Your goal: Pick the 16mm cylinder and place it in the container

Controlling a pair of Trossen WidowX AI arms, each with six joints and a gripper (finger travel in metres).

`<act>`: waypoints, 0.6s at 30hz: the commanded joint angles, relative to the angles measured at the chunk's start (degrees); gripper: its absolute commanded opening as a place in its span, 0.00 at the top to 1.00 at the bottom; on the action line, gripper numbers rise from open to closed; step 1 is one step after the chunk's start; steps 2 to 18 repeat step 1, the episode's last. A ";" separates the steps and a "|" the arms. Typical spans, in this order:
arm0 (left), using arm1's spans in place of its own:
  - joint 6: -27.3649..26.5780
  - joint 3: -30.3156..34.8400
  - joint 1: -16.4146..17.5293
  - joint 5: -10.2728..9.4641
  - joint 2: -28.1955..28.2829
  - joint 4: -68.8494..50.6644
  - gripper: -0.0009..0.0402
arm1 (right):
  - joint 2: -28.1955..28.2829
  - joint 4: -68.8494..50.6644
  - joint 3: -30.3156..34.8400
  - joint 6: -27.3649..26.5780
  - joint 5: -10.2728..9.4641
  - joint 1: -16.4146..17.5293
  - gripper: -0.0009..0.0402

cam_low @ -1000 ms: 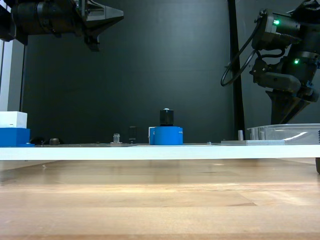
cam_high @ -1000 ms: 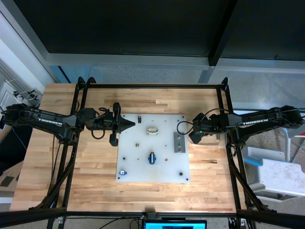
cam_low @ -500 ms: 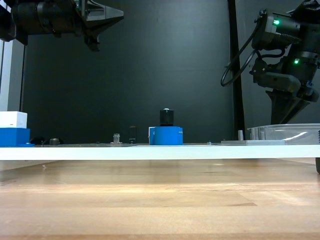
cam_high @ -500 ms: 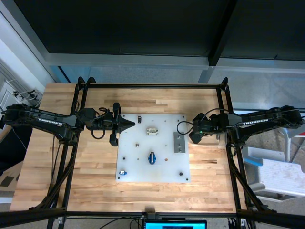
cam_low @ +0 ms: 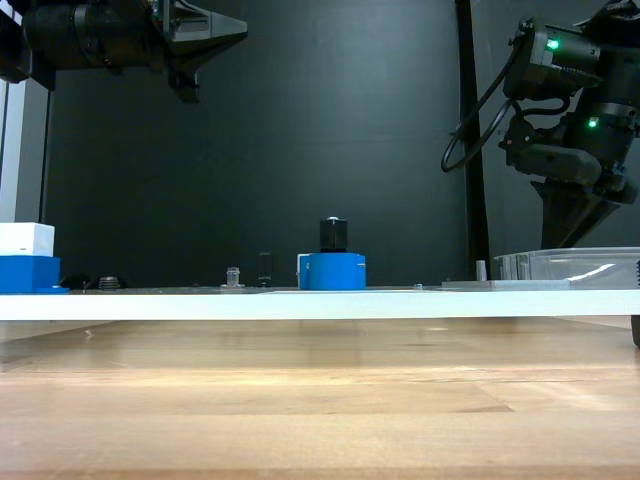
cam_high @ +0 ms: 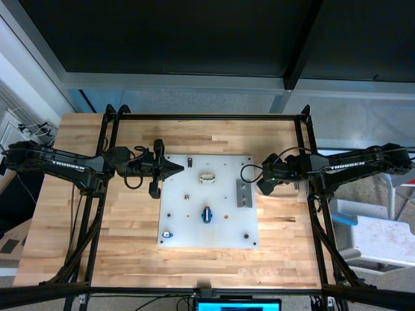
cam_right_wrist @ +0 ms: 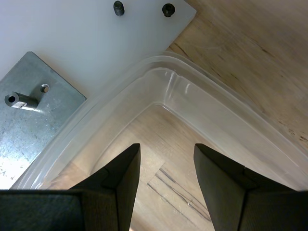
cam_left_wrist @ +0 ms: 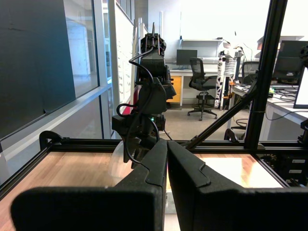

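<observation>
Nothing moved: left tool (cam_high: 179,170) closed above board edge (cam_high: 165,202), right tool (cam_right_wrist: 166,147) parted over container (cam_right_wrist: 204,104).

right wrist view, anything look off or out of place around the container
Nothing stands out. The clear container lies flat by the grey block. The right gripper hangs open above it; the left gripper, shut, is high over the left edge of the board.

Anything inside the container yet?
Nothing visible: the container shows only wood through its clear floor, below the open right gripper. That gripper's fingers cover part of the floor. Left gripper, shut, hangs above the board's left edge.
</observation>
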 commanded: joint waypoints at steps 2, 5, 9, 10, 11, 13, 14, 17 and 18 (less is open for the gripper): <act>0.00 0.00 0.00 0.02 0.00 0.02 0.98 | 0.02 0.00 0.00 -0.02 -0.02 0.00 0.61; 0.00 0.00 0.00 0.02 0.00 0.02 0.98 | 0.02 0.00 0.00 -0.02 -0.02 0.00 0.61; 0.00 0.00 0.00 0.02 0.00 0.02 0.98 | 0.02 0.00 0.00 -0.02 -0.02 0.00 0.61; 0.00 0.00 0.00 0.02 0.00 0.02 0.98 | 0.02 0.00 0.00 -0.02 -0.02 0.00 0.61; 0.00 0.00 0.00 0.02 0.00 0.02 0.98 | 0.02 0.00 0.00 -0.02 -0.02 0.00 0.61; 0.00 0.00 0.00 0.02 0.00 0.02 0.98 | 0.02 0.00 0.00 -0.02 -0.02 0.00 0.61; 0.00 0.00 0.00 0.02 0.00 0.02 0.98 | 0.02 0.00 0.00 -0.02 -0.02 0.00 0.61; 0.00 0.00 0.00 0.02 0.00 0.02 0.98 | 0.02 0.00 0.00 -0.02 -0.02 0.00 0.61; 0.00 0.00 0.00 0.02 0.00 0.02 0.98 | 0.02 0.00 0.00 -0.02 -0.02 0.00 0.61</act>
